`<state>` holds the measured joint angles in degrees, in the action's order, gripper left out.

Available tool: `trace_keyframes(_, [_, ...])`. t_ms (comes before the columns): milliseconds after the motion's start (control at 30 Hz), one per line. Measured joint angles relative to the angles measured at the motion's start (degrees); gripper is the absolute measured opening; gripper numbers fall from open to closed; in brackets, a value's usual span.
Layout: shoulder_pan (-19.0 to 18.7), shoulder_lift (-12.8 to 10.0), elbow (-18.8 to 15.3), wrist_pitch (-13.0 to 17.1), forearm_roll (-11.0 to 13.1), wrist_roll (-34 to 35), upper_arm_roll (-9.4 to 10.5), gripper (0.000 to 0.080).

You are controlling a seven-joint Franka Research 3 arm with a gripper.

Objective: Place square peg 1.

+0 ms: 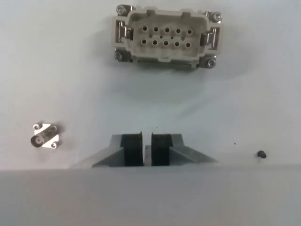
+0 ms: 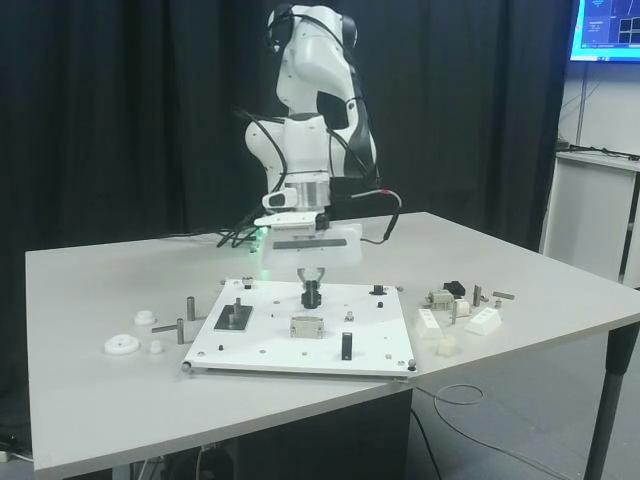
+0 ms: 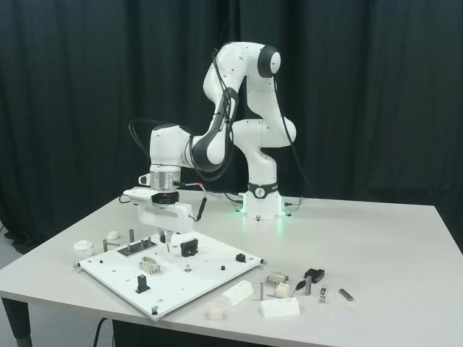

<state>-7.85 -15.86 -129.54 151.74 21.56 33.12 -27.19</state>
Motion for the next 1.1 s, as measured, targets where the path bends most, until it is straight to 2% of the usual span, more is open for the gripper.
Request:
trace_keyframes(300, [0.00,0.63,0.01,-1.30,-0.89,0.00,-0.43,0.0035])
trace_keyframes(1100, [-0.42,0.63,0.03,-1.41,-0.93,1.12,-0.43,0.0035])
